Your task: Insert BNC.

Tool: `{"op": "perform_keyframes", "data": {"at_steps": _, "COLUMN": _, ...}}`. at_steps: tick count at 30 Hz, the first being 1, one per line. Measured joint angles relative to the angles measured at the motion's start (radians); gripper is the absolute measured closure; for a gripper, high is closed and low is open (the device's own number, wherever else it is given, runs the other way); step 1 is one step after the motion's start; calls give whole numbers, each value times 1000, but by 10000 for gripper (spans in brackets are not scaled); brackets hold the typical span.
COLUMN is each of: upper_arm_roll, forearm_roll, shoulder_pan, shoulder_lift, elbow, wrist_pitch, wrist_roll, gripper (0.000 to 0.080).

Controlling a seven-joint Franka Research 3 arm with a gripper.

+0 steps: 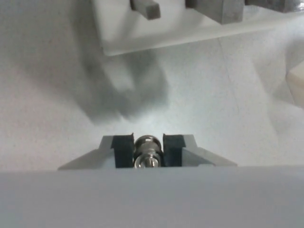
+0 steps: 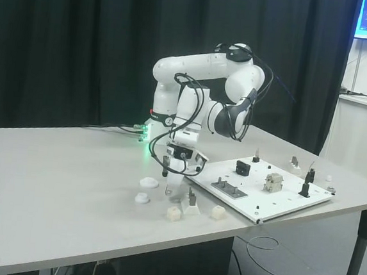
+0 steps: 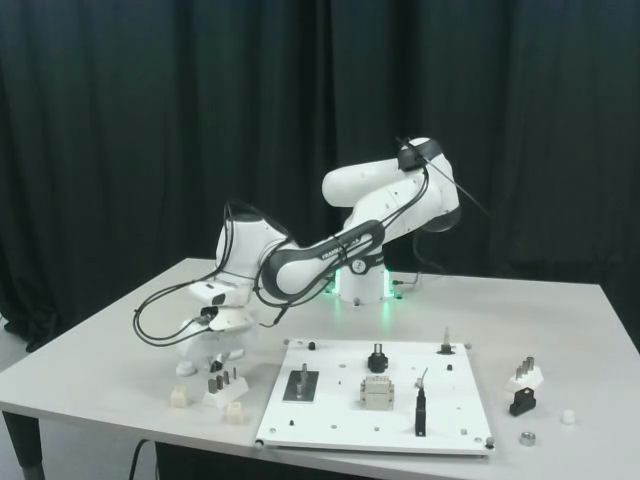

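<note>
Arm: the white robot arm bends down over the grey table, just beside the white board
Gripper: the gripper hangs above the table top, not touching it, as the wrist view shows
Fingers: the two black fingers are close together and pinch a small metal plug between them
BNC plug: the BNC plug sits in the gripper, held on both sides, up in the air and not in the board
Board: it lies flat on the table with small grey and black parts standing on it, like a black socket and a grey plate with a peg
Small blocks: a few little blocks stand on the table near the board's edge, below the gripper
White round pieces: two flat round pieces lie on the table near the gripper
Green light: a green glow shows at the bottom of the arm
</note>
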Motion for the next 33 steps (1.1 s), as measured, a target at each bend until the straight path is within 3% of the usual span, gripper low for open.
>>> {"op": "perform_keyframes", "data": {"at_steps": 14, "upper_arm_roll": -14, "forearm_roll": -13, "shoulder_pan": 10, "shoulder_lift": 9, "elbow": 3, "wrist_pitch": -5, "wrist_roll": 0, "gripper": 678}}
{"op": "perform_keyframes", "data": {"at_steps": 33, "upper_arm_roll": -83, "forearm_roll": -47, "shoulder_pan": 45, "shoulder_lift": 34, "elbow": 35, "wrist_pitch": -130, "wrist_roll": 2, "gripper": 678}}
